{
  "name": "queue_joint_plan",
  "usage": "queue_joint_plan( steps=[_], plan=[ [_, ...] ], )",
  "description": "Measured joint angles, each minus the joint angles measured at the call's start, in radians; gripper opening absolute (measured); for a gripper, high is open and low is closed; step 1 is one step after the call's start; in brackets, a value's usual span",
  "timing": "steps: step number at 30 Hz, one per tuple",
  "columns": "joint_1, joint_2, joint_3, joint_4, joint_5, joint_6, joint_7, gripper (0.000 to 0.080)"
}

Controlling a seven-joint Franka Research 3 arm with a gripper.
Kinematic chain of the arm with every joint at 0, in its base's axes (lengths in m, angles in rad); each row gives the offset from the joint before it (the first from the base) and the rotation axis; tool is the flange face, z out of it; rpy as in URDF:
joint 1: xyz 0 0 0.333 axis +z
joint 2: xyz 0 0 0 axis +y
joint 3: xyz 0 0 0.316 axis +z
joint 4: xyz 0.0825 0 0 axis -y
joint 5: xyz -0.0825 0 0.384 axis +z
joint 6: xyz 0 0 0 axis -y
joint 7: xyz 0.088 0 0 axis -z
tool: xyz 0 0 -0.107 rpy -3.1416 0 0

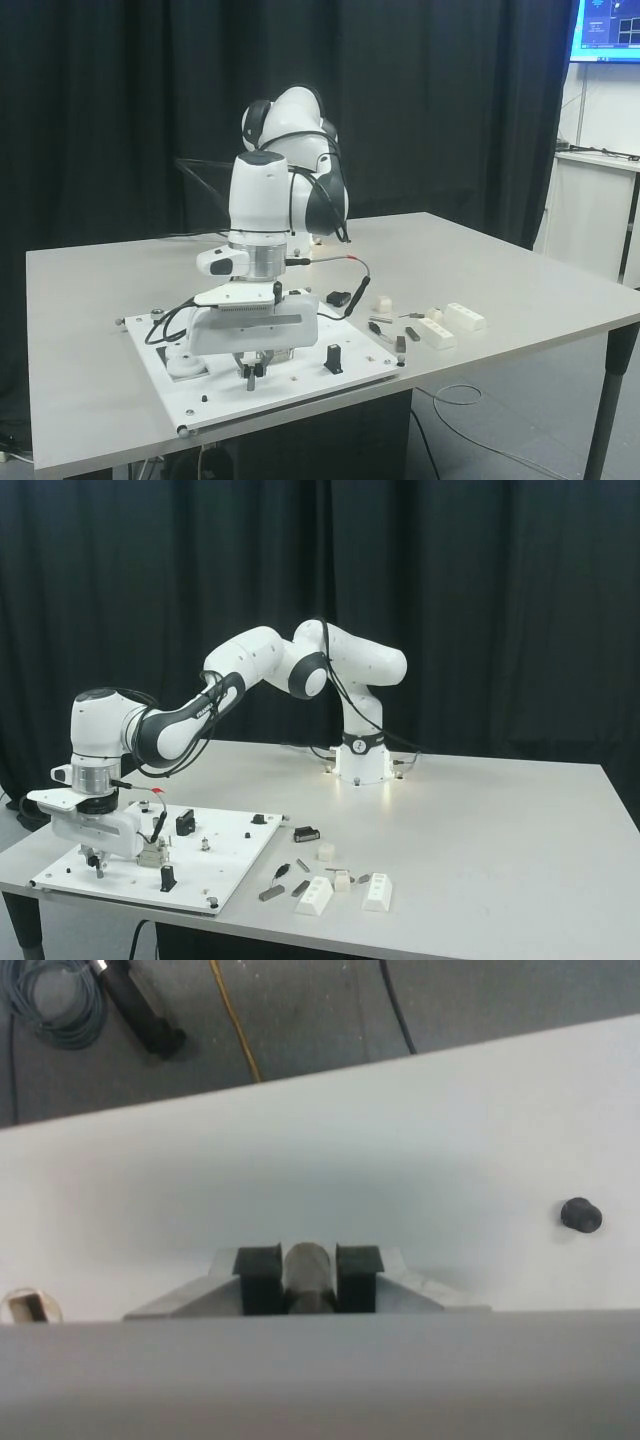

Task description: Remove round peg 3.

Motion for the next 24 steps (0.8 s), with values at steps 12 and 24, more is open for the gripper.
queue_joint_plan(
  steps=[12, 24],
  plan=[
    [-0.005, 0.000, 0.000, 0.000, 0.020, 0.000, -0.001, 0.0109],
    [-0.007, 0.000, 0.000, 0.000, 0.028, 0.000, -0.003, 0.0109]
  ],
)
